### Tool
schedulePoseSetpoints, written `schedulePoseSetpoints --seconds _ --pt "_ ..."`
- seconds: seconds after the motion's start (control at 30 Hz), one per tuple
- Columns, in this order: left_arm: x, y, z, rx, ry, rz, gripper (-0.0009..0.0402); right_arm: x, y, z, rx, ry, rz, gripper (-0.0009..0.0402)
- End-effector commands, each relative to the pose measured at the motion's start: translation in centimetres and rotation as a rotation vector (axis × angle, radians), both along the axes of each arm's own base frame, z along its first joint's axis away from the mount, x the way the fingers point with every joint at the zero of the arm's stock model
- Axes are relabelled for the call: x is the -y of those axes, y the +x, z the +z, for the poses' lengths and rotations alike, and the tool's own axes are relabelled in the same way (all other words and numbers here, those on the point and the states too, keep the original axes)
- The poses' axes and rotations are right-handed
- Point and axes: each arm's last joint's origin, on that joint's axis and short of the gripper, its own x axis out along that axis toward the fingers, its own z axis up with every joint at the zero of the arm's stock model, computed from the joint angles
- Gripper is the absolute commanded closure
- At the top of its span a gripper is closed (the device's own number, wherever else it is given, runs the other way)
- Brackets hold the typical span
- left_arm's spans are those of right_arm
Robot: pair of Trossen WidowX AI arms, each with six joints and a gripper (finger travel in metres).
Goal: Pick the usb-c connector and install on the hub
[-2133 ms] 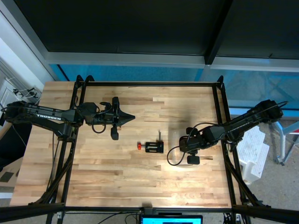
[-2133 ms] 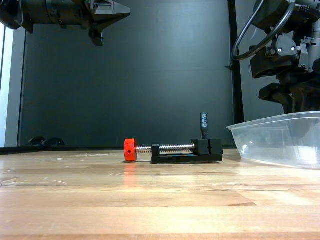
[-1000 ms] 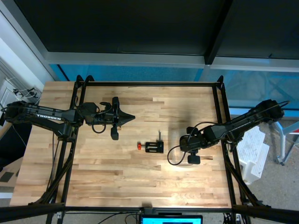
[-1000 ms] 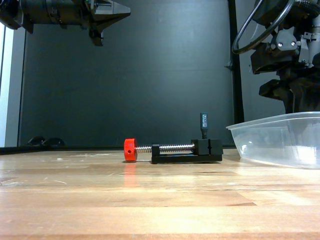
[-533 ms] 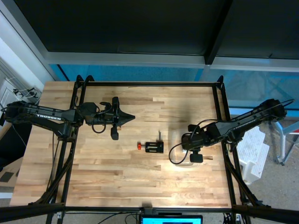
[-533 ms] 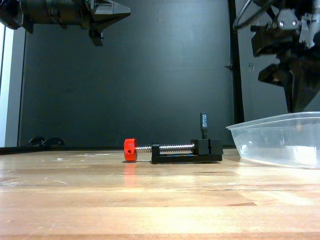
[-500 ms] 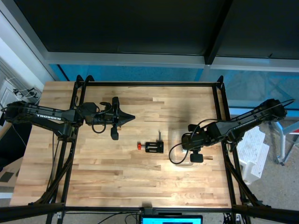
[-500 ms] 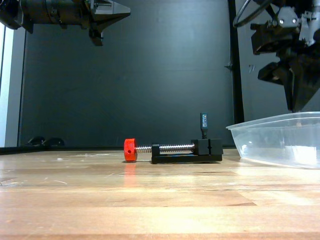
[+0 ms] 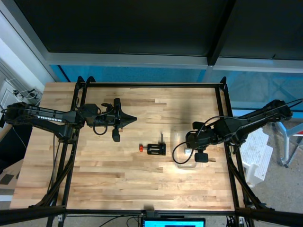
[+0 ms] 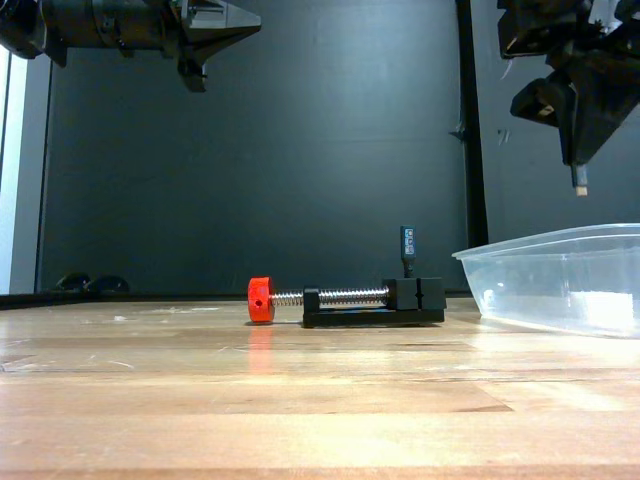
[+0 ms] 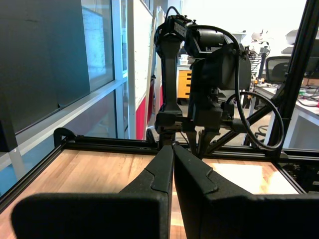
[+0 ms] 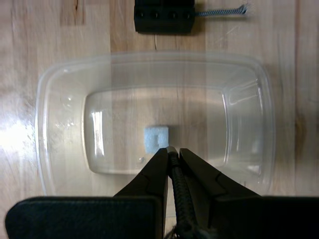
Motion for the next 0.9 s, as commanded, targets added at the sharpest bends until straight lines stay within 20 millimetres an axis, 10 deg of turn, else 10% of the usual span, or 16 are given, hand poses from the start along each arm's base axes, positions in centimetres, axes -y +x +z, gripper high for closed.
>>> schedulePoseSetpoints --seconds 0.03,0.9 --pt "0.0 0.0 0.0 0.001 0.0 0.0 0.0393 0.0 0.1 0.2 0.008 0.005 -0.003 0.0393" --pt "0.0 0.0 0.0 0.0 0.0 0.0 0.0393 0.3 2.5 0.1 0.048 0.01 -0.028 0.0393"
